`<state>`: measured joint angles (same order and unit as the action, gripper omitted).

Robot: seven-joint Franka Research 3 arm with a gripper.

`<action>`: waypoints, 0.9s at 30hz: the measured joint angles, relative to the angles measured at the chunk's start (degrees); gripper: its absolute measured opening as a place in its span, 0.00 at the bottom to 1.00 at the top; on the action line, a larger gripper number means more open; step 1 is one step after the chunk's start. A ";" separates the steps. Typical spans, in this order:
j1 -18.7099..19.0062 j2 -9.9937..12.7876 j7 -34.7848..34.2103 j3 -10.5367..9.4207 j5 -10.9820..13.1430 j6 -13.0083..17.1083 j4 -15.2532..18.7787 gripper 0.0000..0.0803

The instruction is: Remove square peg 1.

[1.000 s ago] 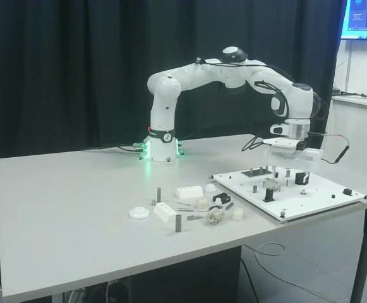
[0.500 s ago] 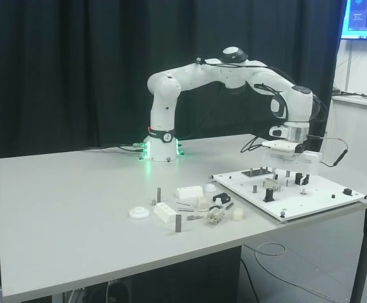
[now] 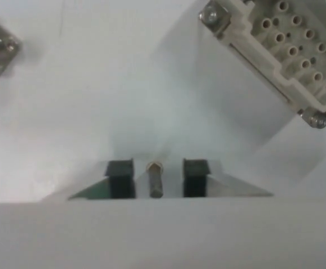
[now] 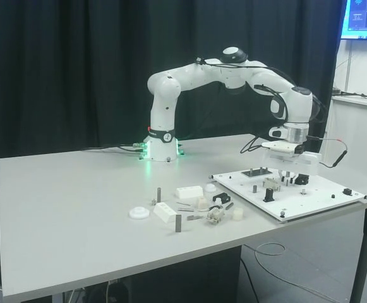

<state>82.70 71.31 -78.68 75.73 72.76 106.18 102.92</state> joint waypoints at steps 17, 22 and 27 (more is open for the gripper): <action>0.16 0.00 2.95 -0.26 0.06 0.87 0.14 0.05; 0.26 -0.02 4.13 -0.26 0.06 1.07 0.24 0.05; 0.40 -0.13 4.45 -0.26 0.06 1.27 0.42 0.05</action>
<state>83.10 71.18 -74.23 75.47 72.82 107.44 103.34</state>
